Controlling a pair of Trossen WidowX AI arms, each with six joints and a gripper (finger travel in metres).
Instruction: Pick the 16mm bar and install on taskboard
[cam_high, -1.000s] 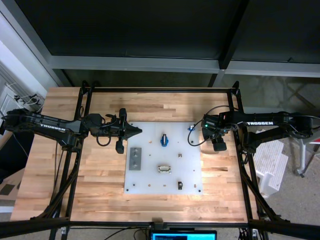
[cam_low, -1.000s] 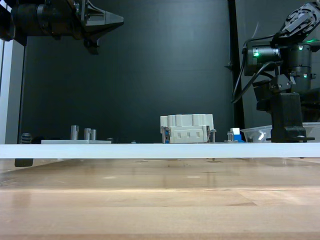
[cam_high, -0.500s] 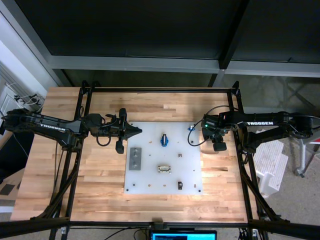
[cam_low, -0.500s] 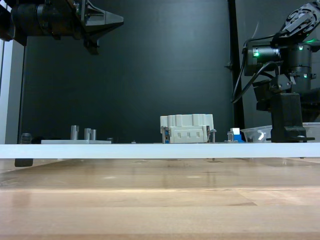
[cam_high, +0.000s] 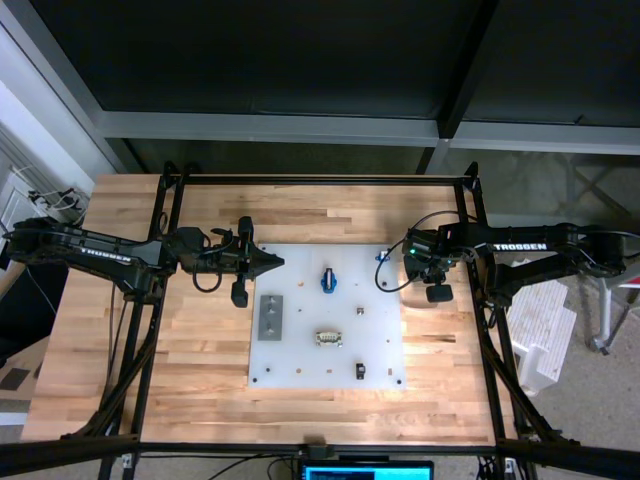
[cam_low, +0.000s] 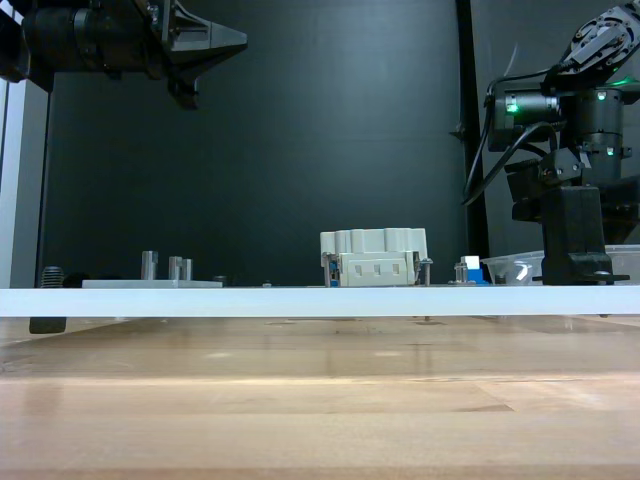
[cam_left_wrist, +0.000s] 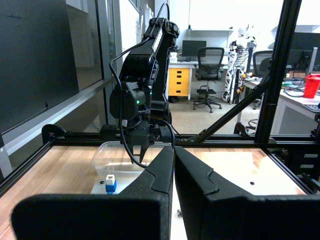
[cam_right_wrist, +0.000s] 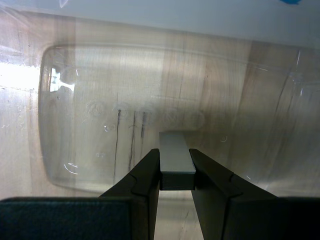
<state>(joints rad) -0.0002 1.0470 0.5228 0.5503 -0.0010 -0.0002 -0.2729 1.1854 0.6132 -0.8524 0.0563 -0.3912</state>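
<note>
The right end effector (cam_right_wrist: 175, 152) is closed on the bar (cam_right_wrist: 176, 166), a short grey block clamped between its two fingers. It points down into a clear tray (cam_right_wrist: 75, 125) that sits on the bench (cam_high: 200, 370) just beside the right edge of the taskboard (cam_high: 300, 355), toward the far corner. Whether the bar's lower end touches the tray floor cannot be told. In the low view the end effector's tip sits about level with the tray's rim.

The left end effector (cam_high: 272, 262) is held high above the bench, over the far left edge of the taskboard and pointing right. Its fingers (cam_left_wrist: 155, 175) are pressed together with nothing between them.

On the taskboard a grey block (cam_high: 271, 316) with small upright pegs lies near the left side. A blue fitting (cam_high: 329, 280) stands toward the far middle and a beige connector (cam_high: 328, 340) sits near the centre. A small dark part (cam_high: 359, 372) lies nearer.
</note>
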